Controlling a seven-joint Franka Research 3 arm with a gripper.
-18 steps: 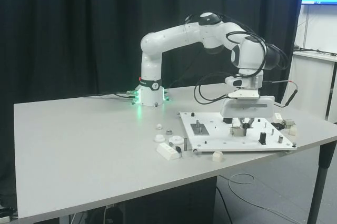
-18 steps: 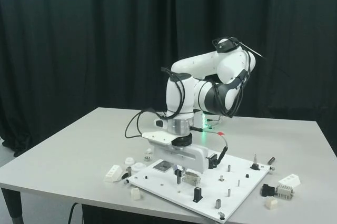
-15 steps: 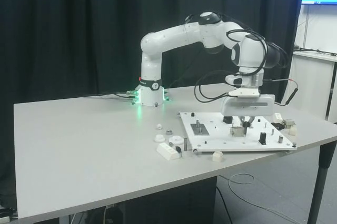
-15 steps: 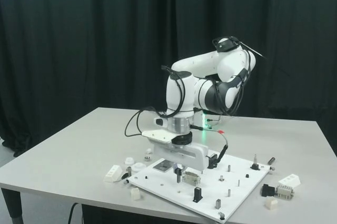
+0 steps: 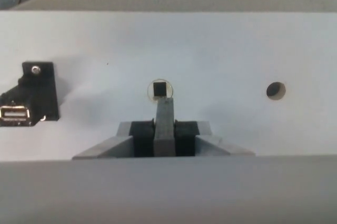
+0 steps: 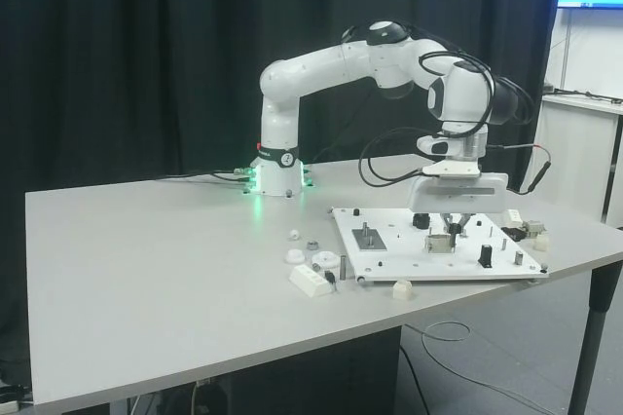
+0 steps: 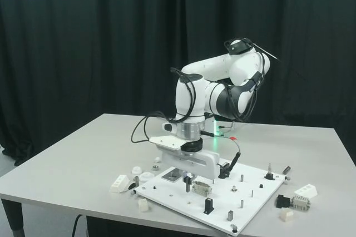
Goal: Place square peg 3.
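While clamped between the black pads of the claw (image 5: 164, 139), grey square metal peg (image 5: 164, 121) hangs upright above small square hole (image 5: 160, 89) in white board (image 5: 221, 56) (bare board all round).

peg (image 5: 164, 121) above board (image 5: 221, 61) hole (image 5: 160, 89)

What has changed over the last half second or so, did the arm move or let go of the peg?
The gripper has risen from the white board, its wrist now higher above the board than before. In the wrist view it is shut on the grey square peg, whose lower end hangs over the square hole. No release is visible. The board, the loose parts on the table and the arm's base stayed put.
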